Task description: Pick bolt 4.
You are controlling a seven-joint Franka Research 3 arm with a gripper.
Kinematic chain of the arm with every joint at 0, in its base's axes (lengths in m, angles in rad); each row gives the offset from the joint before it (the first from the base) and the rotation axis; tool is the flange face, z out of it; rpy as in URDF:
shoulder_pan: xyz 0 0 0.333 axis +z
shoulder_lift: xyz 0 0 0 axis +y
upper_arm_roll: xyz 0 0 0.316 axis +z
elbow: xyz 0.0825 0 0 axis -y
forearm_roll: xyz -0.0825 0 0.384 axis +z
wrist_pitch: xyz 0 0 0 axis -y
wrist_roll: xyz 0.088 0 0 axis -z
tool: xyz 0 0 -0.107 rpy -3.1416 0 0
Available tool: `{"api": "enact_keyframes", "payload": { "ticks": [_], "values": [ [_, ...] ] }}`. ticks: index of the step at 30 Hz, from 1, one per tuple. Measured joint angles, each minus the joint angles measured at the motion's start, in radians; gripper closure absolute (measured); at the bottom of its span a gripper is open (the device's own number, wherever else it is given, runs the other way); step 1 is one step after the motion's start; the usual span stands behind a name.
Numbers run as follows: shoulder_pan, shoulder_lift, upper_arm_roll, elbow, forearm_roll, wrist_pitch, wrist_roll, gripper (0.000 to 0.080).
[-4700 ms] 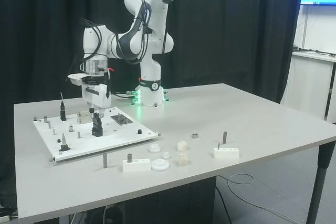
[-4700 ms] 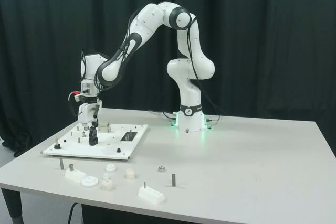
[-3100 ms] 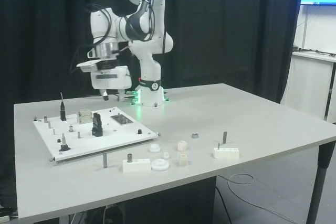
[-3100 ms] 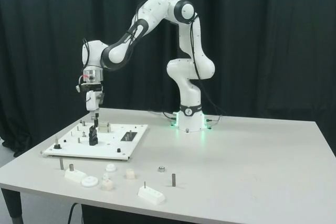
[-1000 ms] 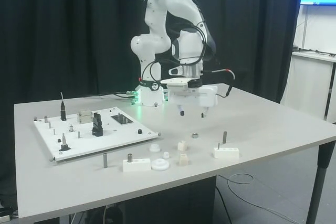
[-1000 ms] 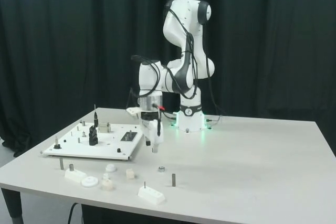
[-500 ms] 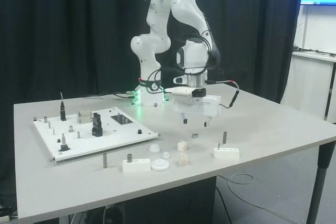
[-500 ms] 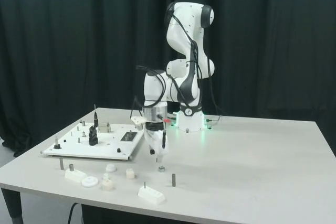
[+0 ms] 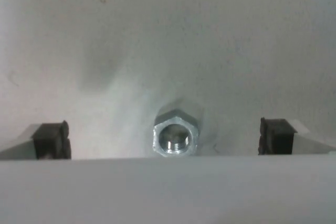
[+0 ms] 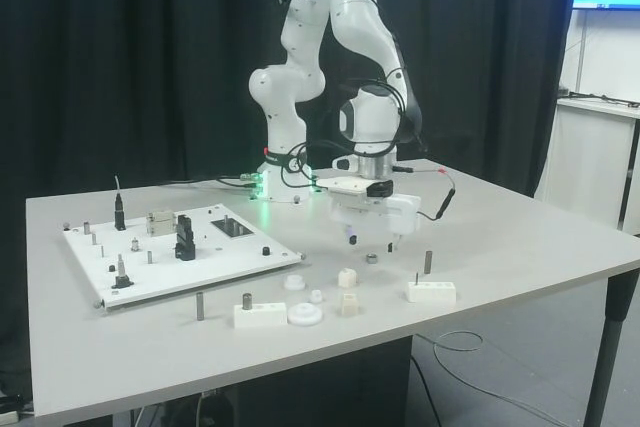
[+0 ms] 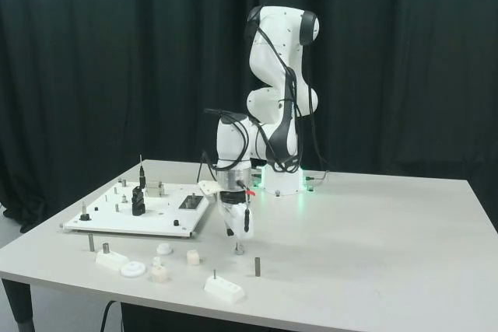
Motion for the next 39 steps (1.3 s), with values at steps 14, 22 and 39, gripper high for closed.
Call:
{"api": "enact_keyframes", "payload": {
  "ticks": [14, 22, 39],
  "values": [
    [-0.001, 0.036, 0.017, 0.000, 0.031, 0.008, 0.000, 0.0003],
    [-0.002, 0.053, 0.024, 0.000, 0.038, 0.021, 0.000, 0.0003],
    [-0.008, 0.081, 0.037, 0.000, 0.052, 0.045, 0.000, 0.0003]
  ]
}}
